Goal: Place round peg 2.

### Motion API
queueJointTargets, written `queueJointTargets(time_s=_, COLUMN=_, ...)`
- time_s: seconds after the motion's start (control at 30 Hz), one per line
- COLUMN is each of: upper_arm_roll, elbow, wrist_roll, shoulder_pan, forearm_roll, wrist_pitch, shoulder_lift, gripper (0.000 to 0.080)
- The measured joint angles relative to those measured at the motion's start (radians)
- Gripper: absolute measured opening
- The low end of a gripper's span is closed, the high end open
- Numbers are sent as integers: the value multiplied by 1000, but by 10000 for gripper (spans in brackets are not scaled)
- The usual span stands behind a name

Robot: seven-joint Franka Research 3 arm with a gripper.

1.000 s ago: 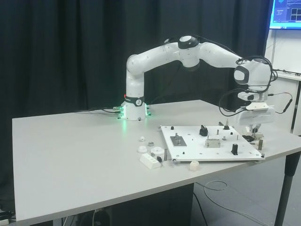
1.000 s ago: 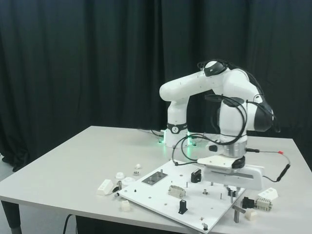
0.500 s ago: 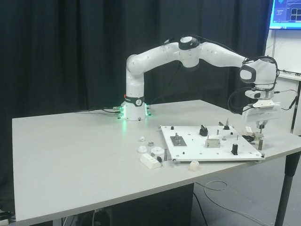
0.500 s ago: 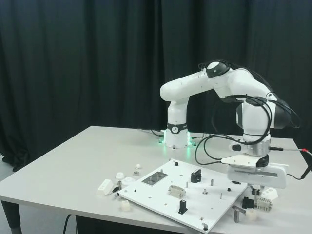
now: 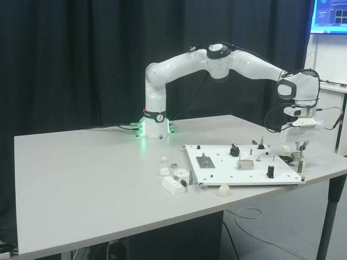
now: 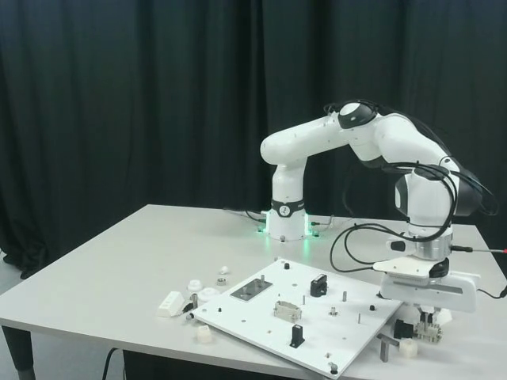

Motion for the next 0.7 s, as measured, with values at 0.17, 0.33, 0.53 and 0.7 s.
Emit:
queueJointTargets(time_s=0.17, upper_arm_roll=17, elbow=0, wrist_roll=16, shoulder_pan=0, forearm_roll=-24, wrist_pitch=26, shoulder_lift=0, gripper=75)
queueJointTargets(time_s=0.33, upper_arm_roll=29, elbow=0, wrist_roll=23, shoulder_pan=0, forearm_roll=-43, wrist_pitch=44, shoulder_lift=-1, gripper=75)
queueJointTargets(time_s=0.53, upper_arm_roll=34, elbow=0, wrist_roll=40, shoulder_pan=0, forearm_roll=-58, wrist_pitch=57, shoulder_lift=-5, gripper=75)
queueJointTargets(time_s=0.7, upper_arm_roll=34, elbow=0, wrist_roll=47, shoulder_pan=0, forearm_roll=-63, wrist_pitch=63, shoulder_lift=-6, gripper=374)
